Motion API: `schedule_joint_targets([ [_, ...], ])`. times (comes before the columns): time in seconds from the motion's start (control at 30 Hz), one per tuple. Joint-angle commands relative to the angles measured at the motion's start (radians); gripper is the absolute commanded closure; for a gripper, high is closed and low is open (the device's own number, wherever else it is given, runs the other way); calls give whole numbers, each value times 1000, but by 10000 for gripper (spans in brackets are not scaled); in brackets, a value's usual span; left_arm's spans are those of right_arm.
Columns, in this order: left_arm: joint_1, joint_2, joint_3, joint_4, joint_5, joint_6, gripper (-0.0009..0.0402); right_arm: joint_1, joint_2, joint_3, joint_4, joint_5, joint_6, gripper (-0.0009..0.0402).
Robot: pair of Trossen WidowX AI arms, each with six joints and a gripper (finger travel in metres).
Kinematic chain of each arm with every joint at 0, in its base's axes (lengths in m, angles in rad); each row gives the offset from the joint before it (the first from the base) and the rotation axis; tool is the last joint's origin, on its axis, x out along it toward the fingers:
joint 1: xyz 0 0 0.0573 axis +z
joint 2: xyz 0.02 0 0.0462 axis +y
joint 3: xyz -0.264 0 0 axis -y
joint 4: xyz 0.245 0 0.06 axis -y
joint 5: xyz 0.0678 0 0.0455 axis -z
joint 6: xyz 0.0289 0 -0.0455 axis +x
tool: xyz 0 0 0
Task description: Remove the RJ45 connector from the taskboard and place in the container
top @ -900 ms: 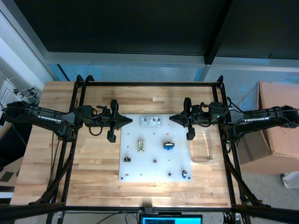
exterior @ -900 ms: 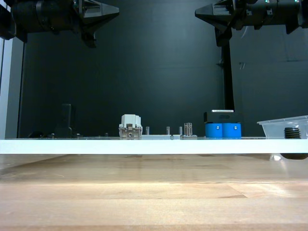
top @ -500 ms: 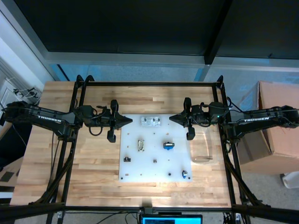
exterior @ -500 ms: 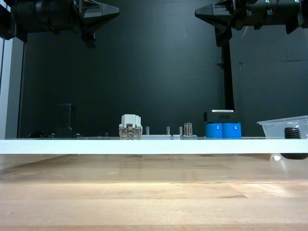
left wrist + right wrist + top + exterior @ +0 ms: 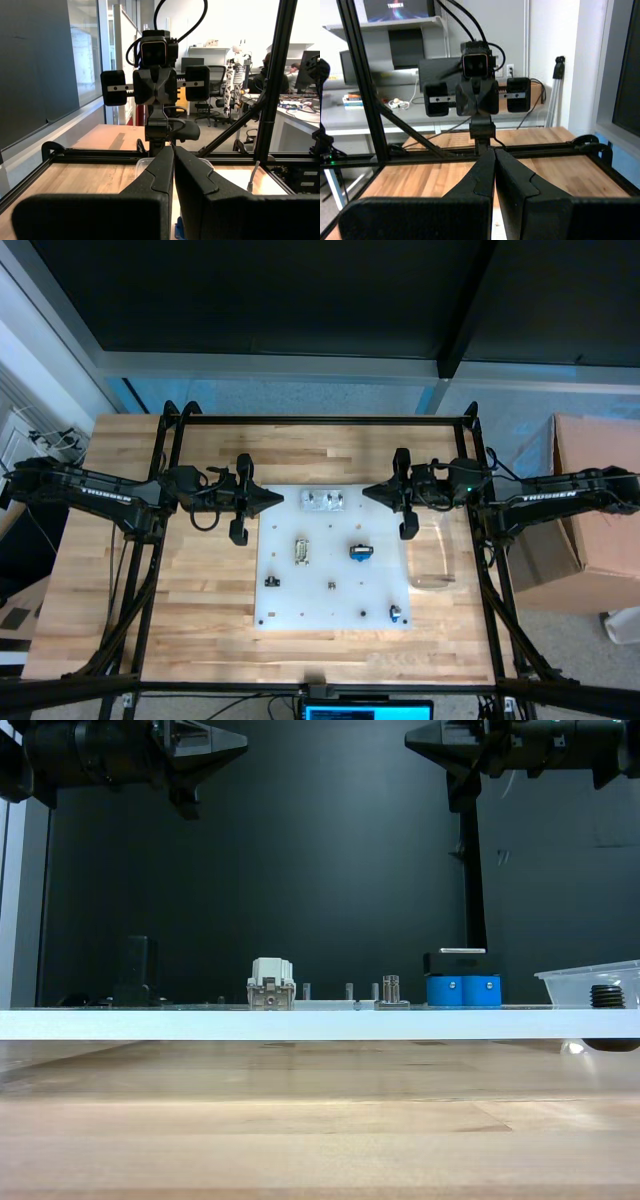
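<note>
Two grippers, left (image 5: 276, 498) and right (image 5: 368, 493), hung pinched together above the board's (image 5: 300, 612) 10 and 2 o'clock corners. The connector (image 5: 300, 551) sat in its seat near the board's centre, with the container (image 5: 446, 583) at 3 o'clock.

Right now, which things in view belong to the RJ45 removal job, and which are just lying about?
Job:
RJ45 connector, seated on the taskboard; container beside its right edge; left gripper and right gripper, both shut, raised over the board's far corners.

Lying about:
blue part, silver block, both on the board; cardboard box off the table.
</note>
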Motion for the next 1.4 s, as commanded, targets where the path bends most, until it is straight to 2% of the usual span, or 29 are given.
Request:
schedule_joint_targets([
  [0.03, 0, 0, 0, 0, 0, 0, 393, 1, -13, 13, -51, -73, 0, 393],
  [0.27, 0, 0, 0, 0, 0, 0, 393, 75, -42, 165, -534, -65, -10, 394],
  [0.3, 0, 0, 0, 0, 0, 0, 393, 96, -40, 185, -589, -48, -8, 394],
  [0.4, 0, 0, 0, 0, 0, 0, 393, 171, -40, 239, -755, 60, 0, 394],
  [0.5, 0, 0, 0, 0, 0, 1, 393, 245, -40, 293, -913, 145, 47, 394],
  [0.7, 0, 0, 0, 0, 0, 0, 393, 397, -15, 393, -1165, 220, 160, 394],
  [1.03, 0, 0, 0, 0, 0, 0, 393, 560, 129, 571, -1459, 227, 342, 394],
  [1.4, 0, 0, 0, 0, 0, 0, 393, 745, 327, 780, -1598, 226, 455, 394],
])
